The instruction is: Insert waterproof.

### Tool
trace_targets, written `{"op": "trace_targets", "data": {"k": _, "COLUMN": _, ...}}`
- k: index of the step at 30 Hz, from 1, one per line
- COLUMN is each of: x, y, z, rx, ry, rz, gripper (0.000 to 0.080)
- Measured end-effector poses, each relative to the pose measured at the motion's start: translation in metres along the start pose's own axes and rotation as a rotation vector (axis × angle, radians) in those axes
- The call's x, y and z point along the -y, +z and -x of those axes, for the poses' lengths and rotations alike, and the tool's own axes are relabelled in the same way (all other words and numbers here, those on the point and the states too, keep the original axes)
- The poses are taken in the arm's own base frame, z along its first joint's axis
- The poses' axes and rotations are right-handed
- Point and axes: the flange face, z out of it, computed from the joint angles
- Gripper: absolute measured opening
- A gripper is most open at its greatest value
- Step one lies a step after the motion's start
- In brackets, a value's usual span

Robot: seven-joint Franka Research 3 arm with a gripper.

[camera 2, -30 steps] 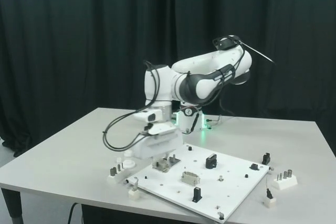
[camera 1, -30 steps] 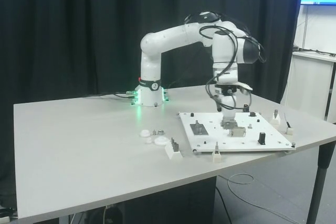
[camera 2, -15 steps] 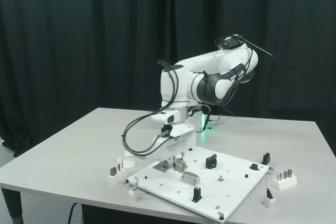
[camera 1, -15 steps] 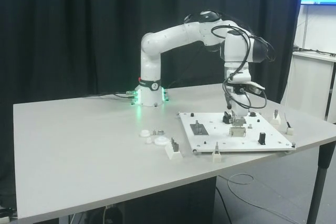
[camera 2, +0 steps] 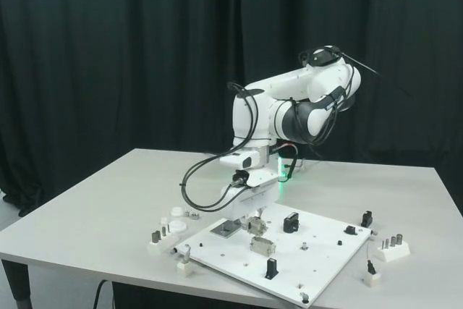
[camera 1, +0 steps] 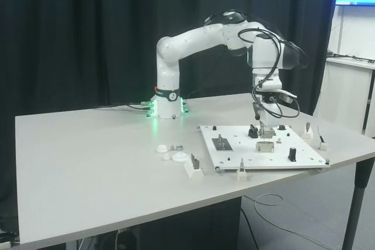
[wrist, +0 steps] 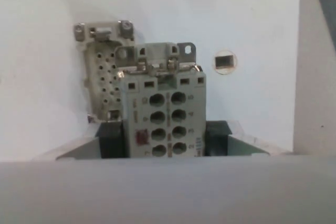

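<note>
Since a second ago your arm (camera 1: 193, 36) has swung along the board (camera 1: 234, 155) toward its far right part, and the tool (camera 1: 262, 122) now hangs just above the socket (camera 1: 265, 146) instead of the middle fixtures. From the wrist you see the plug (wrist: 161, 121) clamped between the two black pads (wrist: 217, 136), so the tool is grasping the plug, its pin holes facing the camera. Holding it by its flat sides keeps the body square, which matters because the mating part only accepts one orientation.

That mating part, the socket (wrist: 102, 74), is screwed flat to the white board so it cannot shift under a push. In the wrist view the plug covers one side of it and leaves the other side bare, so I judge the two are not yet lined up. Whether they touch cannot be told from these pictures.

Beside the socket a small slot (wrist: 224, 62) is cut in the board; it plays no part here.

Spare parts sit off the board on the grey counter (camera 2: 108, 193), among them white discs (camera 1: 173, 155) and a little pin block (camera 1: 193, 168), kept well apart from your working path.

You probably want a small sideways correction before pressing down, since a skewed entry could jam the shells.
</note>
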Motion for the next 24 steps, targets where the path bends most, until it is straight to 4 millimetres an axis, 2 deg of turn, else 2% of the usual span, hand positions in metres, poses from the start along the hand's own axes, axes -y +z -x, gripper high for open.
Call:
{"op": "trace_targets", "data": {"k": 12, "x": 0.014, "y": 0.0, "z": 0.01, "rx": -0.027, "ry": -0.003, "rz": 0.031, "gripper": 0.0321}}
{"op": "trace_targets", "data": {"k": 24, "x": 0.019, "y": 0.011, "z": 0.012, "rx": -0.031, "ry": -0.009, "rz": 0.042, "gripper": 0.0321}}
